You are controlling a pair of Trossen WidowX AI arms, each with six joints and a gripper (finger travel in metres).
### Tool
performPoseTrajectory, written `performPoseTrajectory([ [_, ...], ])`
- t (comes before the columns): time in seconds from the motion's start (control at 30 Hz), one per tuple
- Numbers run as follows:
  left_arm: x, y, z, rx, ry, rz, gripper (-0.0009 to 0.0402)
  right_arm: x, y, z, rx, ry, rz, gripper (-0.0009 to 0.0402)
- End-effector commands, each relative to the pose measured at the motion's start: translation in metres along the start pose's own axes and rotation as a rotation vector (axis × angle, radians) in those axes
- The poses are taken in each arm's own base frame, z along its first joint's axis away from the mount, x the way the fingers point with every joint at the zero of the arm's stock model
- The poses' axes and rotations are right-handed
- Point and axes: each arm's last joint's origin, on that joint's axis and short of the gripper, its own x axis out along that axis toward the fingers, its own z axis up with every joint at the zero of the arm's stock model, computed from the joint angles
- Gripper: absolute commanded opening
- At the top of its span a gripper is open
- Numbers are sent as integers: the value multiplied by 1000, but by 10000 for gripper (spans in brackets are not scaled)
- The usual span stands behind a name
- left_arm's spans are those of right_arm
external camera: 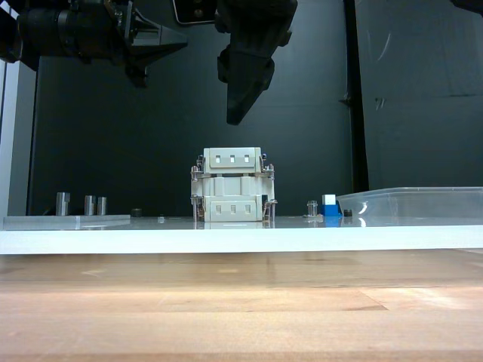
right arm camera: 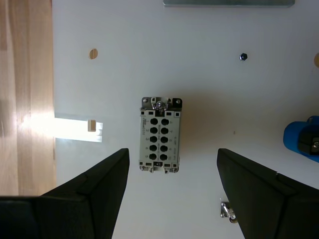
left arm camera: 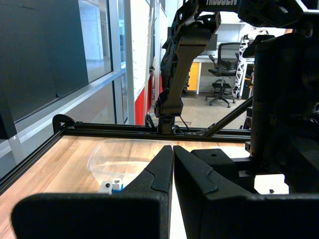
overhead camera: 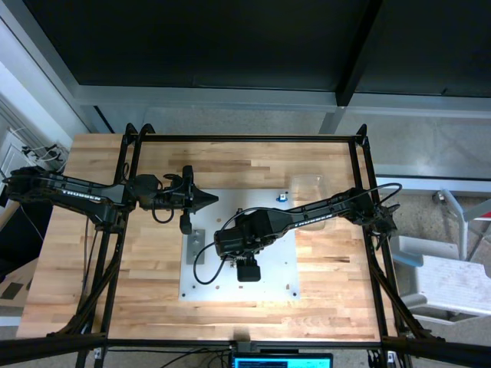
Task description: Remove the HAN10-E connector and place it in the container
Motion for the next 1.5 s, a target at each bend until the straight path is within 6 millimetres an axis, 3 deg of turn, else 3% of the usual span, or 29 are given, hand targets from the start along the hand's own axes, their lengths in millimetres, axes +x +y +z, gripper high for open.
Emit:
performPoseTrajectory([
  [0.03, 0, 0, 0, 0, 0, 0, 0, 5, 3, 0, 13, 7, -1, 261],
  [0.53, 0, 0, 0, 0, 0, 0, 0, 44, 5, 4, 13, 46, -18, 263],
  [1.1, 0, 0, 0, 0, 0, 0, 0, 56, 5, -1, 7, 61, -29, 261],
  [1.27, 0, 0, 0, 0, 0, 0, 0, 56, 6, -1, 0, 60, -35, 225],
  [1.5, 0, 0, 0, 0, 0, 0, 0, 56, 7, -1, -3, 59, -34, 124],
])
